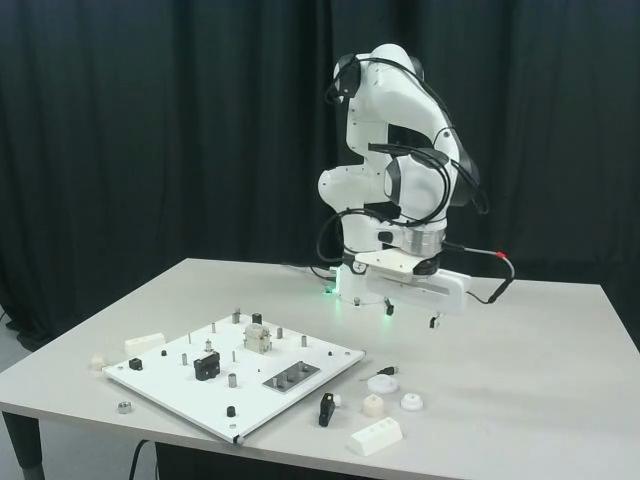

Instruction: Remove waterproof.

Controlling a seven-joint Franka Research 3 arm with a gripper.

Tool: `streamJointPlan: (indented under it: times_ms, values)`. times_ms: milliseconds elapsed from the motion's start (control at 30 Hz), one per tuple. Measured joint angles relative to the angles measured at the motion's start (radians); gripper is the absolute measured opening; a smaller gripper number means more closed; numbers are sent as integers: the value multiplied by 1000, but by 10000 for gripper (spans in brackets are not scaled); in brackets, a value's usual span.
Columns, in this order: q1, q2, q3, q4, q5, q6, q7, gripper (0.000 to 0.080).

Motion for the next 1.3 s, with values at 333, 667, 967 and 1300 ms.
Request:
streamJointPlan:
  times_ms: [333, 667, 967, 1300]
  values:
    - [-11, 0, -15, 0, -7, -8, 0, 800]
    - [-16, 0, -50, 7, -52, -14, -2, 800]
    - [-49, -12, -60, 21, -88, -52, -37, 800]
    - [-122, -43, -61, 21, -142, -105, -133, 800]
